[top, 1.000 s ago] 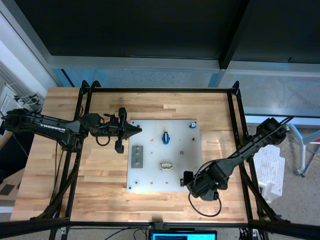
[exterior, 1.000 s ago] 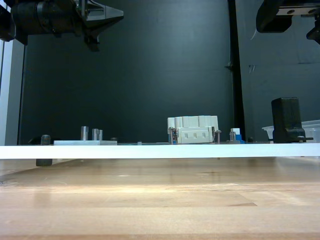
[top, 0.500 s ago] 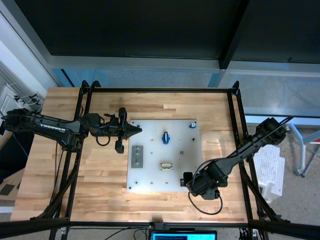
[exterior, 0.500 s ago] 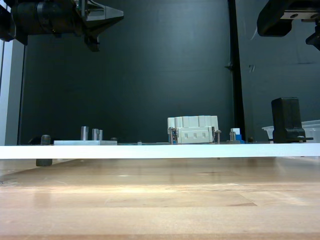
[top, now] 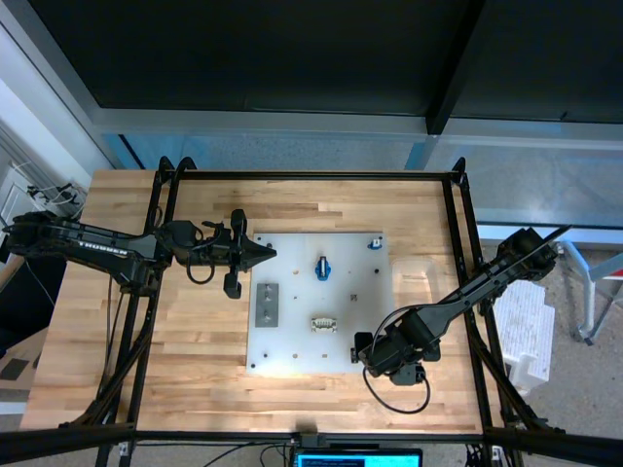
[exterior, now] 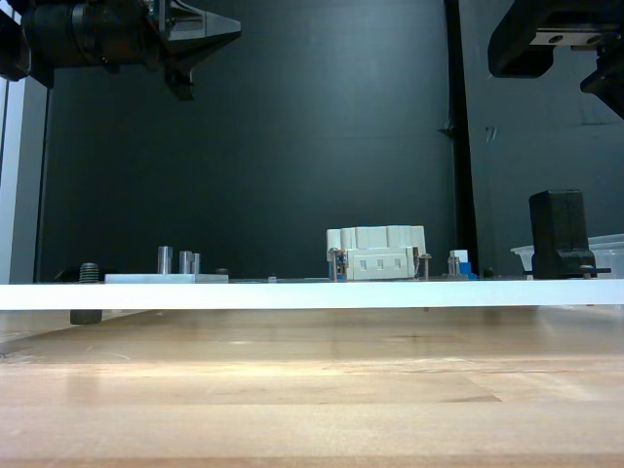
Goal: Pick the 16mm bar and install on taskboard
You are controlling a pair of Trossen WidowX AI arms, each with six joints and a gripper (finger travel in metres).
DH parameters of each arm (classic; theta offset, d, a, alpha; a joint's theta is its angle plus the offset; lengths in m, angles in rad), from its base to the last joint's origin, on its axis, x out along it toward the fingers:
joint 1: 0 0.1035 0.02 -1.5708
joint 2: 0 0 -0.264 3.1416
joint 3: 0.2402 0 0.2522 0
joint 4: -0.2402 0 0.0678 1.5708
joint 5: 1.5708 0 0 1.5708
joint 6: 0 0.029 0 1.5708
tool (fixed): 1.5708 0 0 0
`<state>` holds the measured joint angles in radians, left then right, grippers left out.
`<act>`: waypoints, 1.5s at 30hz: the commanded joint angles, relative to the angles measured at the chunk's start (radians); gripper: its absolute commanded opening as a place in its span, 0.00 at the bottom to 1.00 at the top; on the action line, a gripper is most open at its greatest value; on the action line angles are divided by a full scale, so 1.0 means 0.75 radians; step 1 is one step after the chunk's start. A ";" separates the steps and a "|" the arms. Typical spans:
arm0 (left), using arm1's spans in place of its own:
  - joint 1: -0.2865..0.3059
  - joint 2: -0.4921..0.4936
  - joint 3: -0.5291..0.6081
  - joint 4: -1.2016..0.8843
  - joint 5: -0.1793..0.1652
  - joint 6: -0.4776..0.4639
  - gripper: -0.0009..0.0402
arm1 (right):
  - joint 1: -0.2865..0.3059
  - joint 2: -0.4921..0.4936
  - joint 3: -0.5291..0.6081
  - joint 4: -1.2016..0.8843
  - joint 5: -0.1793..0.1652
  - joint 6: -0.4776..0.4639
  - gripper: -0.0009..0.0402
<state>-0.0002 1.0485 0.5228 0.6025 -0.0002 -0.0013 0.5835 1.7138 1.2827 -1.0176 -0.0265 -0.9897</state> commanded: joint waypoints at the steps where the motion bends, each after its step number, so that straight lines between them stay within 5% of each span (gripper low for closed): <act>1: 0.001 0.001 0.000 0.001 0.000 0.001 0.02 | 0.001 0.023 0.011 0.007 0.010 0.006 0.02; 45: 0.000 0.001 0.000 0.001 0.000 0.001 0.02 | 0.000 0.082 0.020 0.006 0.011 -0.014 0.02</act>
<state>-0.0002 1.0485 0.5224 0.6025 -0.0006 -0.0013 0.5835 1.7748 1.2976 -1.0134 -0.0193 -1.0027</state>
